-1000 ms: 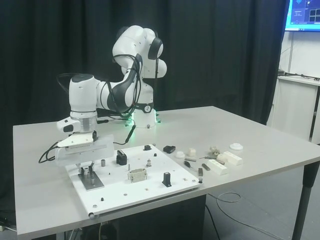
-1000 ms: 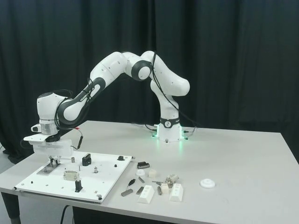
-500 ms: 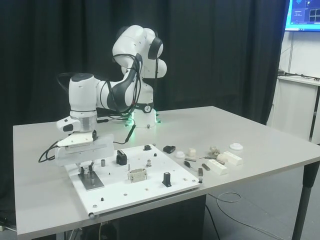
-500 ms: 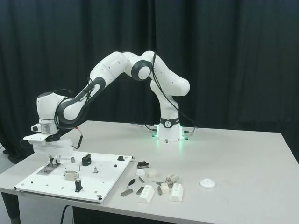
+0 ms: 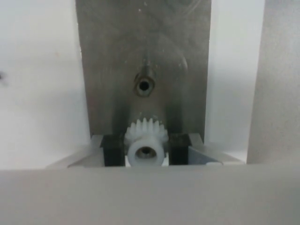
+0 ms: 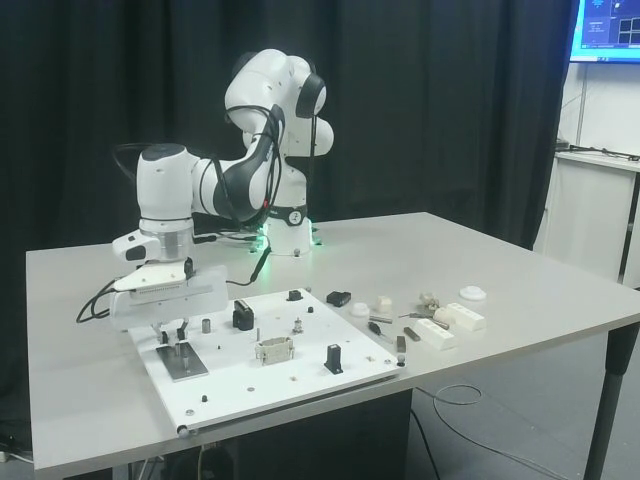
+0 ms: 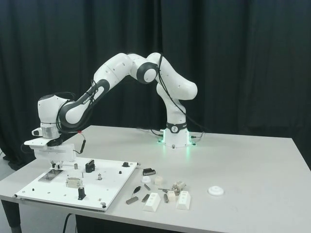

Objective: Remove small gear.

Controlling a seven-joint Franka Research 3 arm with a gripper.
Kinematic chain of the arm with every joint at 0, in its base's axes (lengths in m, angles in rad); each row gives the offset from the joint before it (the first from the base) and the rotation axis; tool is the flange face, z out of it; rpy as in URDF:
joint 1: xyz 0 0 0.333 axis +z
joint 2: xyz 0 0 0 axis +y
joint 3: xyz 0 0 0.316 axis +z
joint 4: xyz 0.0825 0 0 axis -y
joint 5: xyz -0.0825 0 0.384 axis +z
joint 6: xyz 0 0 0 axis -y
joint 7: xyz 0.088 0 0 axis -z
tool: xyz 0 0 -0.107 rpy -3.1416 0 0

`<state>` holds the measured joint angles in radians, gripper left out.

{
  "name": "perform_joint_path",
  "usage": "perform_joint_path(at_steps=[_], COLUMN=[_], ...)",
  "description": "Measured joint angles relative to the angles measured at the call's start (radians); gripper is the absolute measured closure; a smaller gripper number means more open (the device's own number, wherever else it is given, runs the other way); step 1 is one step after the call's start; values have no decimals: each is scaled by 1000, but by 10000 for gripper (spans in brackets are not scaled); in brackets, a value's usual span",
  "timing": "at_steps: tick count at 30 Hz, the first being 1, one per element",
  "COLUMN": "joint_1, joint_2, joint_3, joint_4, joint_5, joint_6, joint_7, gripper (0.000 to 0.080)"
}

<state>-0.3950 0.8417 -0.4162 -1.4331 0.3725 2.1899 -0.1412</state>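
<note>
End effector: we see black fingers pinching the small white toothed plastic gear.
Gear position: directly above the grey metal shaft, bore vertical.

White small gear, black fingertips, grey metal plate.

bare shaft ahead; grey plate open

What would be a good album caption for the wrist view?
Gripper holding the small white gear between black fingers, above the grey metal plate and its peg.
</note>
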Motion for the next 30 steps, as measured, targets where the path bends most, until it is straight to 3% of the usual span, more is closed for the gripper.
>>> perform_joint_path(at_steps=[10,30], joint_1=[4,38], joint_2=[-1,-26], joint_3=[-7,-61], joint_4=[6,24], joint_5=[0,0], joint_6=[-14,-70], joint_7=[0,0], gripper=[605,605])
